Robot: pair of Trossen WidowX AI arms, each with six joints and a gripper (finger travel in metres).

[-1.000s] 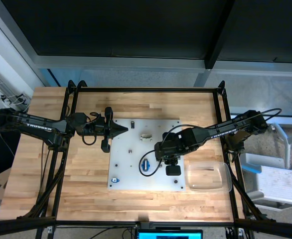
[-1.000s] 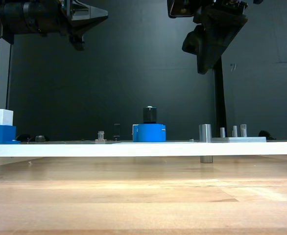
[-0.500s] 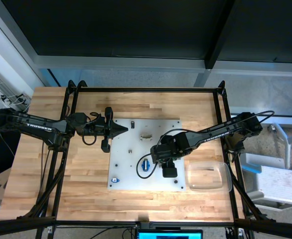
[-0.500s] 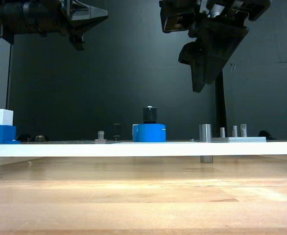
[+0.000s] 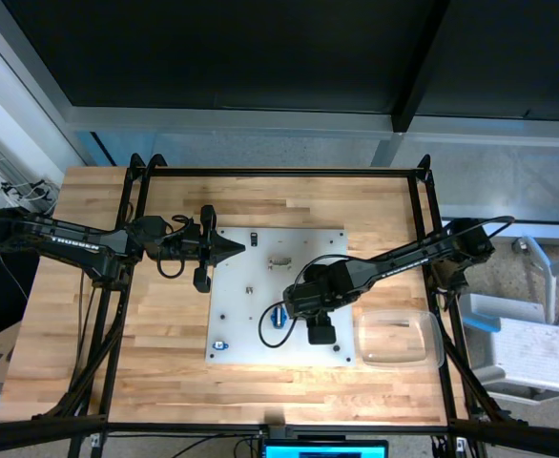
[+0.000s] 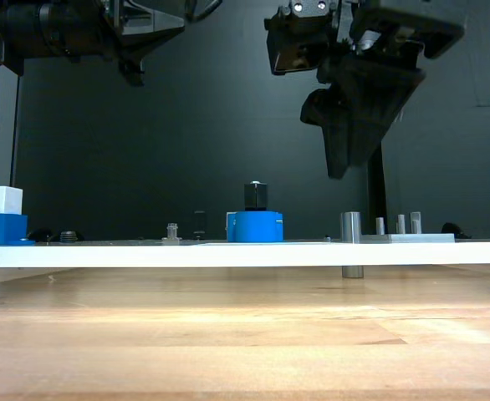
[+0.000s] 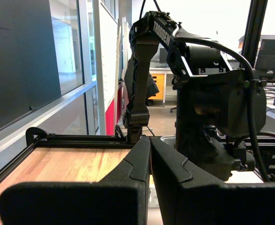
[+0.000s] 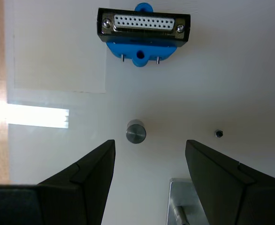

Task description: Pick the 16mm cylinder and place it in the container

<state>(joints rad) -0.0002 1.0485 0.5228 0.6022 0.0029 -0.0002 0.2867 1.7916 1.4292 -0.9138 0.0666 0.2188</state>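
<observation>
The peg (image 8: 136, 131) is bare metal, its round top a dull brushed silver. It stands on a smooth white board (image 8: 212, 70) whose slight sheen throws back a bright strip of light. The right gripper (image 8: 149, 145), hanging above the peg with fingers spread, is matt black, probably plastic. The left gripper (image 7: 150, 140), held over the board's far left part with fingers pressed together, has the same matt black finish. The tub (image 5: 394, 339) is clear, glossy plastic. The table (image 5: 165, 324) is pale wood planks with a satin surface. The connector holder (image 8: 140, 51) is smooth blue plastic, and the block (image 8: 177, 197) is brushed grey metal.
</observation>
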